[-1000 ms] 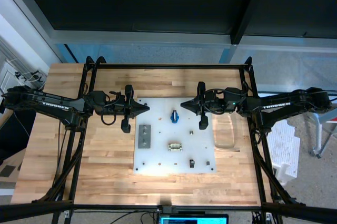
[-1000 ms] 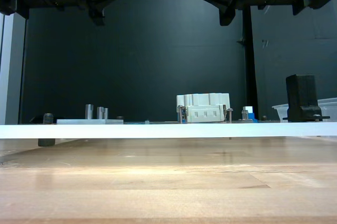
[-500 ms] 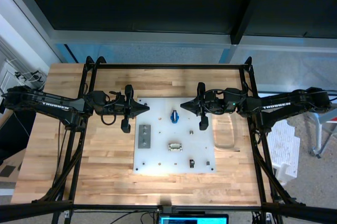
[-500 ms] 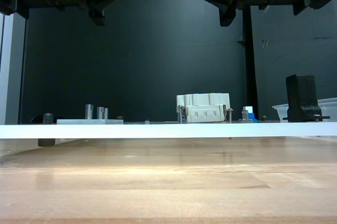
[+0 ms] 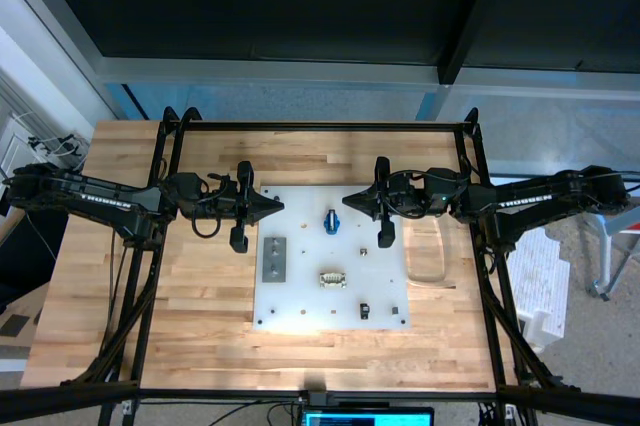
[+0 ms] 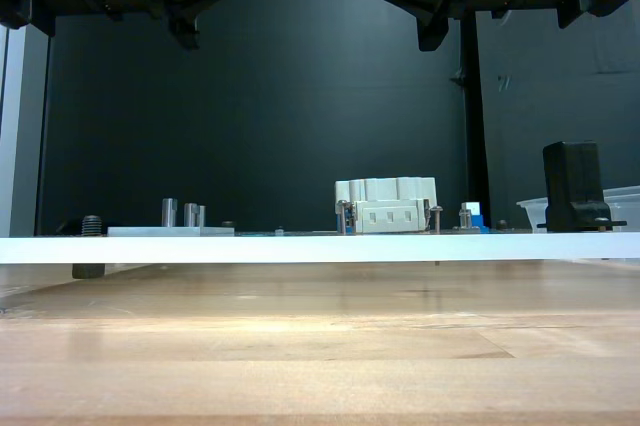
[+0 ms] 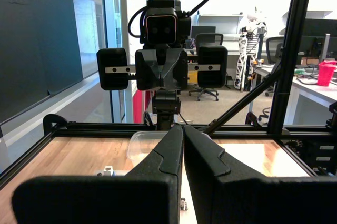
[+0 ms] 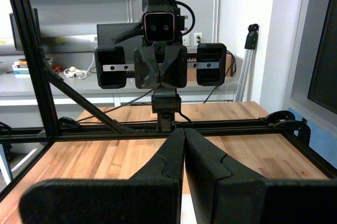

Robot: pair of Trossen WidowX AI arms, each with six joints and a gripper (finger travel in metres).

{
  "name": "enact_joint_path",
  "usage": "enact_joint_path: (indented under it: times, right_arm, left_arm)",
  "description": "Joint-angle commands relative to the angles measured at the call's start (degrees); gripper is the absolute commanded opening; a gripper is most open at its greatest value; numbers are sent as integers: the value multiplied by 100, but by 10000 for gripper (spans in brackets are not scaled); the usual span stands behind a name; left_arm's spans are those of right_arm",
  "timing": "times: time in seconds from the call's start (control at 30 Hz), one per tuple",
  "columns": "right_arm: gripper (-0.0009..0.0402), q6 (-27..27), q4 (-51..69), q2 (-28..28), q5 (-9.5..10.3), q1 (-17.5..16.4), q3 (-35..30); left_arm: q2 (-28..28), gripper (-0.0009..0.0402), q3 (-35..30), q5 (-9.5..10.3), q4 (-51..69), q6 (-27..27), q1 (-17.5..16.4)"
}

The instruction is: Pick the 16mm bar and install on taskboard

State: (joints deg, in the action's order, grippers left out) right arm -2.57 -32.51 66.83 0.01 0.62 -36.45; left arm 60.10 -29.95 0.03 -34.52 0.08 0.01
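Over taskboard (image 5: 300, 298), left end effector (image 5: 277, 204) and right end effector (image 5: 348, 199) stay closed, unmoved.

Both arms reach inward from the table's left and right edges, left gripper (image 5: 276, 204) and right gripper (image 5: 349, 200) raised high, facing each other, fingers pressed together.

Left end effector (image 5: 278, 204) and right end effector (image 5: 347, 200) are black, with looped cables (image 5: 206, 227).

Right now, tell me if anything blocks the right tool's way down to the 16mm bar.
Nothing visible does. The right tool hangs shut high over the taskboard, the left tool shut opposite; the 16mm bar stands uncovered on the board, open air above it.
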Motion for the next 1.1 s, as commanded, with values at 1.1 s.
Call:
enact_joint_path:
  times: [1.1]
  right_arm:
    - [0,44,275,2,-39,-66,-125]
  left_arm:
    - [0,0,0,-2,-2,-2,-2]
